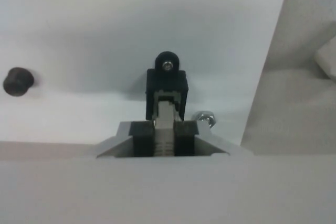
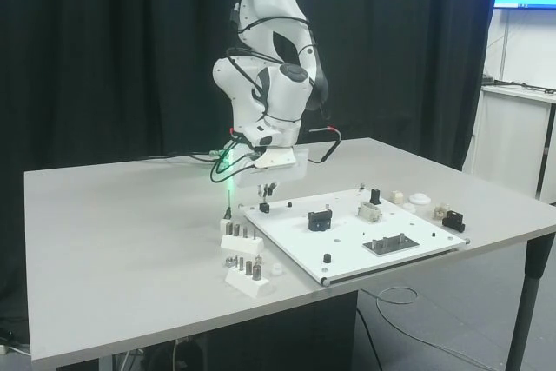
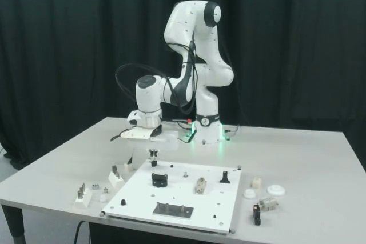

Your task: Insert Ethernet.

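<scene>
In the wrist view my gripper [image 1: 164,139] is shut on the Ethernet plug [image 1: 165,121], a small grey-white connector held between the two black finger pads [image 1: 142,139]. The plug's tip reaches into the opening of a black socket block [image 1: 166,88] screwed to the white board [image 1: 105,35]. In the first room view the gripper [image 2: 266,187] hangs just over that socket [image 2: 262,208] at the board's far left corner. In the second room view the gripper [image 3: 152,154] stands upright at the same board corner.
The white board [image 2: 347,254] carries a black block [image 2: 320,220], a grey plate with pegs [image 2: 389,245] and a small upright black part [image 2: 375,195]. Two white peg holders [image 2: 239,236] stand beside it. Loose parts [image 2: 423,200] lie to the right. A black knob [image 1: 18,81] and a nut [image 1: 203,117] flank the socket.
</scene>
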Motion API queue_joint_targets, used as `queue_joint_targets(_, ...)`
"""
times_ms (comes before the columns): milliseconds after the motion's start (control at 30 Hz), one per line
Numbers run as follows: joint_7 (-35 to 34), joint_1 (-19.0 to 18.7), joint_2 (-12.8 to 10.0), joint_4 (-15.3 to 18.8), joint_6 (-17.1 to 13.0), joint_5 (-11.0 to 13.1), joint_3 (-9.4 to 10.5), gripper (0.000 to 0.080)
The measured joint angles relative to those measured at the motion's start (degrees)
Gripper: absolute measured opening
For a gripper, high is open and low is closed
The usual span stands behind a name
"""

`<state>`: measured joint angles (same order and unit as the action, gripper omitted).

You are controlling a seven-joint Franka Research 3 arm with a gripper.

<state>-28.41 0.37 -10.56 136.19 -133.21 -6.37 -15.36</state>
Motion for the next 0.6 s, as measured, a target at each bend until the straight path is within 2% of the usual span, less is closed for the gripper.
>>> queue_joint_targets(600, 0.0, 0.0, -0.6, 0.3, -1.0, 0.0, -0.34, 0.0075)
